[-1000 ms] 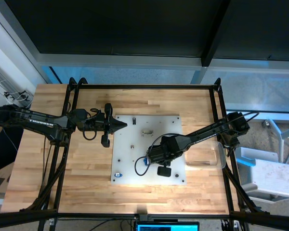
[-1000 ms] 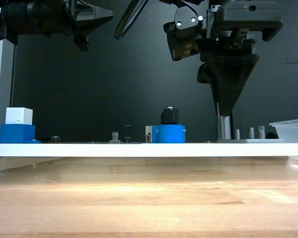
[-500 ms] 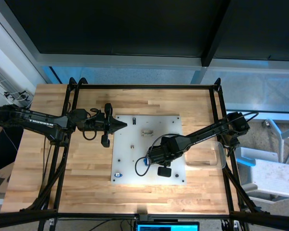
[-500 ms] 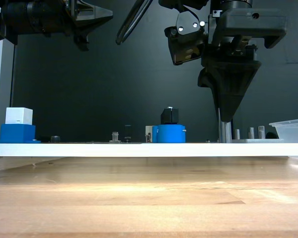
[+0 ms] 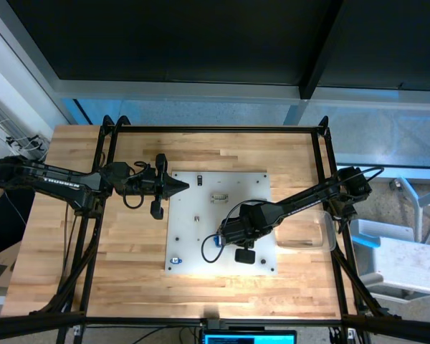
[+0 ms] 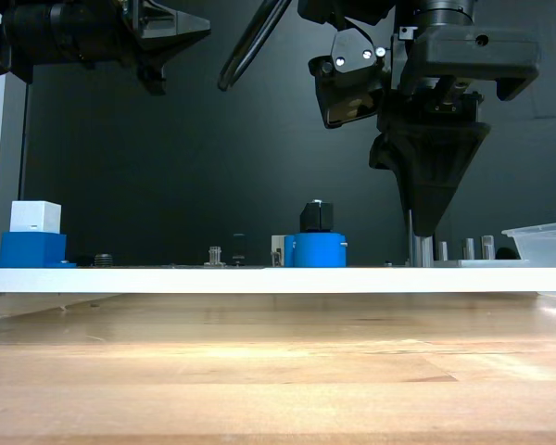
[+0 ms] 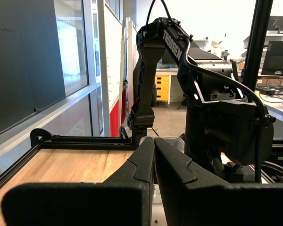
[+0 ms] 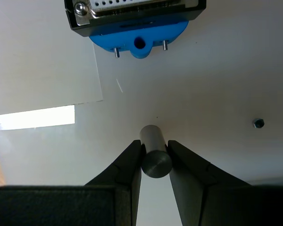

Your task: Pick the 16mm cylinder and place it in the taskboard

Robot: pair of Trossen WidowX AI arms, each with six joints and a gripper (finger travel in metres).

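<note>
at the left we see the left gripper (image 5: 180, 185) held high above the surface (image 5: 72, 236), its tip over the left edge of the taskboard (image 5: 190, 247) and pointing inward. its fingers (image 7: 144, 162) are pressed together with nothing between them. moving right, the white taskboard lies flat on the wooden surface, and a blue connector (image 8: 138, 40) sits on it just beyond the right arm's working spot. over the board's near middle the right gripper (image 6: 422, 232) points straight down. its fingers (image 8: 122, 169) are pinching the 16mm cylinder (image 8: 155, 160) by its upper end. the cylinder stands upright with its lower end down at the board's face; we cannot tell whether it sits in a hole. just to its right three small metal pegs (image 6: 468, 248) stand on the board. furthest right, a clear tray (image 5: 304, 233) rests on the surface beside the board's right edge.
</note>
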